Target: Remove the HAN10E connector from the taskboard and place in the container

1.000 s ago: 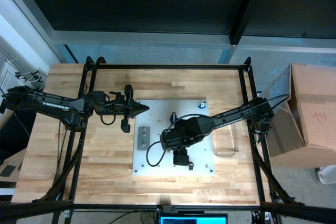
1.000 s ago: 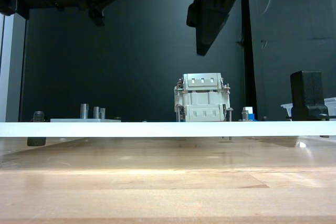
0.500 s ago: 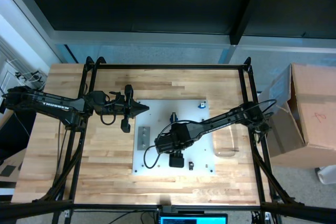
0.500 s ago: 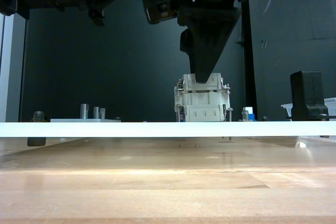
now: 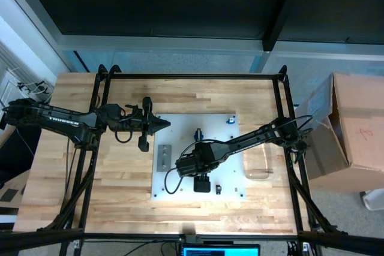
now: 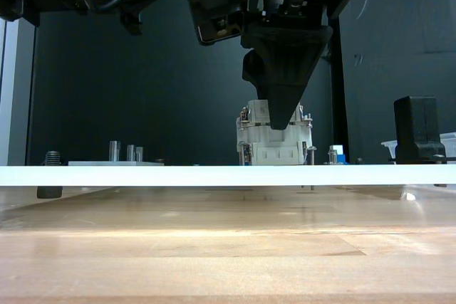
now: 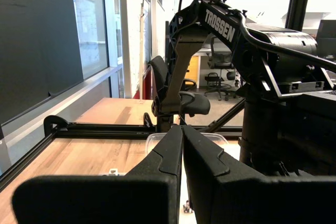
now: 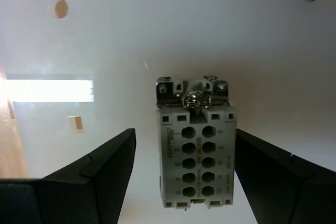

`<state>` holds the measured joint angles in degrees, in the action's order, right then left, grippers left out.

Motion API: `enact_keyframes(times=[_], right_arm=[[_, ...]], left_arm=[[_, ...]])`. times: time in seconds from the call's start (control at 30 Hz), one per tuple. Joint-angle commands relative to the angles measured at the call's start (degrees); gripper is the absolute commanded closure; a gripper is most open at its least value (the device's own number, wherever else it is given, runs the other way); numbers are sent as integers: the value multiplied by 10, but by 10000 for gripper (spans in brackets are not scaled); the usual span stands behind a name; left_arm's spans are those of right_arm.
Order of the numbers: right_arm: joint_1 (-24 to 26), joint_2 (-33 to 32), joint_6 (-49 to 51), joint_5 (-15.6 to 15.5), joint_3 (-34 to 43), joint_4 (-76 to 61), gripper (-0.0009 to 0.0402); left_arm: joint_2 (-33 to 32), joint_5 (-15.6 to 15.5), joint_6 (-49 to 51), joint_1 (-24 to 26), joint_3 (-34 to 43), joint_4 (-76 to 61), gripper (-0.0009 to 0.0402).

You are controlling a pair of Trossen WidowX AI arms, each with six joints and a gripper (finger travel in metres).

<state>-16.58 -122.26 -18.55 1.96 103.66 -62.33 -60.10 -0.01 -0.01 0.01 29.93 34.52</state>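
Observation:
The grey HAN10E connector [image 6: 274, 144] stands upright in its seat on the white taskboard [image 6: 142, 174]. My right gripper [image 6: 285, 120] hangs directly over it, its dark fingers reaching down past the connector's top. In the right wrist view the connector [image 8: 194, 148] sits in the gap of the open right gripper [image 8: 184, 132], apart from the finger [image 8: 105, 166] on either side. From above, the right gripper [image 5: 191, 166] hides the connector. My left gripper [image 5: 163, 124] hovers shut above the board's far left corner, its fingers [image 7: 181, 145] pressed together with nothing in them.
A clear container [image 5: 262, 160] lies just right of the taskboard [image 5: 180, 191]. A metal plate with pegs [image 5: 164, 157] sits on the board's left side and a black block [image 5: 202, 184] near its front. A cardboard box [image 5: 354, 130] stands off the table's right edge.
My right gripper has come down from well above the connector, so its open fingers now straddle the connector's top. It also shifted slightly left. The left arm and connector have not moved.

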Motion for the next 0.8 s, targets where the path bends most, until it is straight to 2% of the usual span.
enact_keyframes(times=[0.03,0.5,0.67,0.8], right_arm=[[0,0,0,0,0,0,176],[1,5,11,-5,0,0,337],[1,15,13,-5,0,-2,371],[1,29,15,-5,0,-2,383]], left_arm=[[0,0,0,0,0,0,393],[0,0,0,0,0,0,393],[0,0,0,0,0,0,393],[0,0,0,0,0,0,393]])
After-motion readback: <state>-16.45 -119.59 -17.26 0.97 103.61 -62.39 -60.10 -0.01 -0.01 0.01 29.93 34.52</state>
